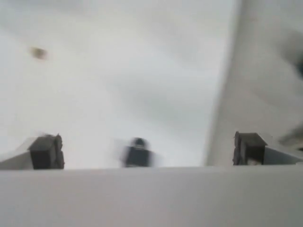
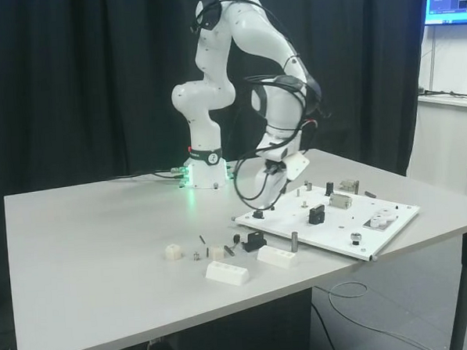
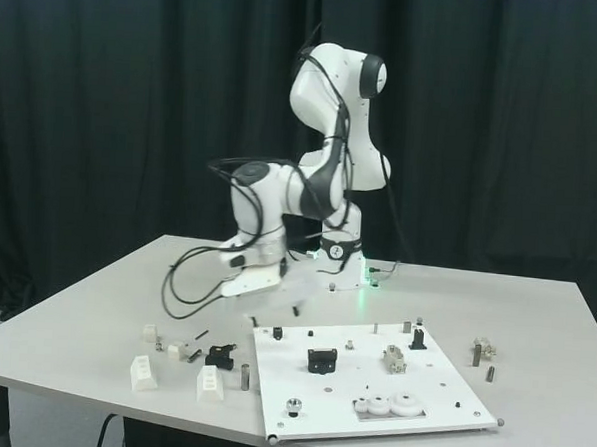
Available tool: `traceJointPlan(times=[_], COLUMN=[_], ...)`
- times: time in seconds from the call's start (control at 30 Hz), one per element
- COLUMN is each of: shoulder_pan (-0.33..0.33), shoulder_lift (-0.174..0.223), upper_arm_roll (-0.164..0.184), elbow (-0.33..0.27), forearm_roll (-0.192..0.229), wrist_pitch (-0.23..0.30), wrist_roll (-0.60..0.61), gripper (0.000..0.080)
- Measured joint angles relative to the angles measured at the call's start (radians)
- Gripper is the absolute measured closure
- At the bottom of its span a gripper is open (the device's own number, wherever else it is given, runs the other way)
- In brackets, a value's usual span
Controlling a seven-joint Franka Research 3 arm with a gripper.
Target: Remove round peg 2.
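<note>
1. The white arm (image 2: 236,81) hangs over the near-left corner of the white board (image 2: 330,217), which lies at the right of the grey tabletop (image 2: 88,245) in the first room view.
2. In the wrist view the gripper (image 1: 147,150) has its two black fingers (image 1: 46,151) spread wide, with a small dark upright thing (image 1: 137,152) between them, touching neither. They hold nothing.
3. That dark thing is probably a peg standing on the board, but the wrist view is smeared by motion and I cannot tell whether it is round peg 2.
4. In the second room view several small dark pegs (image 3: 277,333) stand along the upper left edge of the board below the gripper (image 3: 264,300). Nothing shows which of them is number 2.
5. Loose parts lie off the board: white blocks (image 2: 227,273) and small dark pieces (image 2: 255,240) in the lower middle of the first room view.
6. Risks, as I judge them:
   - Closing on the wrong peg, since several look alike and stand near one another.
   - Descending off-centre, so that one finger strikes the peg's top and jams it.
   - Pulling at a tilt, which could bind the peg in its hole and drag or lift the board.
</note>
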Motion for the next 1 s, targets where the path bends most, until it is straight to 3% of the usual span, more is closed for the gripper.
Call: traceJointPlan(times=[0.5,1.0], shoulder_pan=[0.147,0.245], shoulder_lift=[-0.117,-0.192], upper_arm_roll=[0.054,0.133], elbow=[-0.159,-0.305], forearm_roll=[-0.002,-0.032], wrist_pitch=[0.008,0.086], wrist_roll=[0.209,0.429], gripper=[0.0003,0.0003])
